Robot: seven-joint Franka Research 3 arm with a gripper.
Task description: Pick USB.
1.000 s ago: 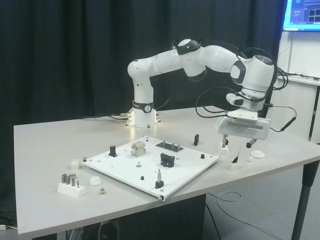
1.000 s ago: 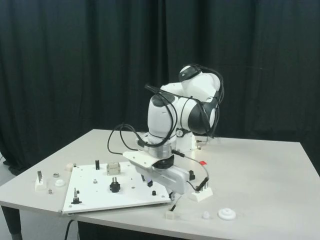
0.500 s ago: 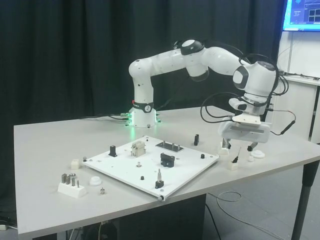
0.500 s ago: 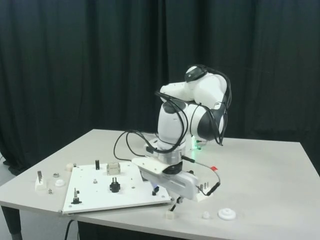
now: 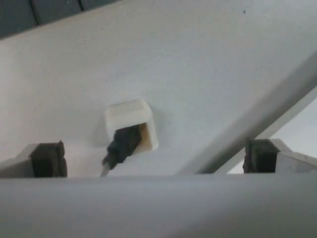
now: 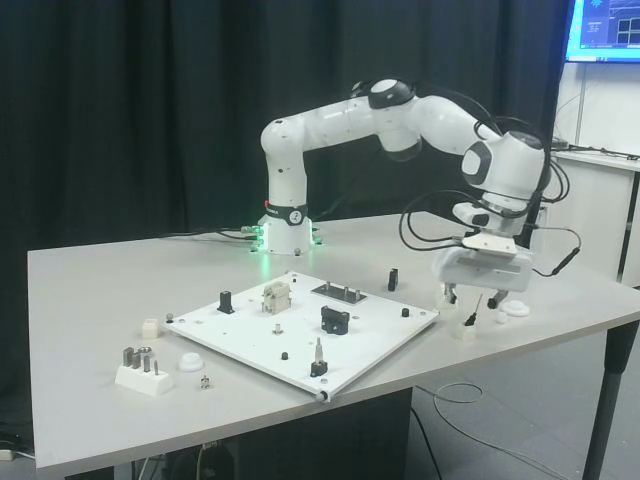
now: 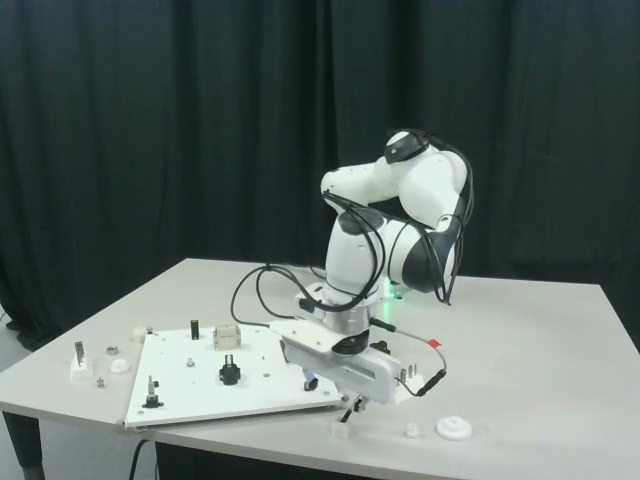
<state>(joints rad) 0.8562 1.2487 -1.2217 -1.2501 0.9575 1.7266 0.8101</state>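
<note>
1. Claw condition: my gripper [image 5: 153, 159] was spread wide, with one black fingertip [image 5: 48, 159] on one side of the wrist view and the other fingertip [image 5: 261, 156] far across from it. Nothing was held between them.
2. Task item: the USB [image 5: 120, 147] was a black plug standing tilted in a small white holder [image 5: 130, 120], its metal end pointing up and outward. It lay between my two fingertips as the wrist view showed them, touching neither.
3. Location: the holder [image 6: 464, 330] rested on the grey table [image 6: 90, 290] near the front edge, just beside the corner of the white board [image 6: 380, 335] and apart from it. My gripper [image 6: 478, 296] hung directly over it.
4. Second room view: the holder [image 7: 341, 431] sat at the table's front edge, below my gripper [image 7: 345, 392].
5. Surroundings: a white disc [image 7: 453, 428] and a smaller white piece [image 7: 411, 431] lay on the table near the holder.
</note>
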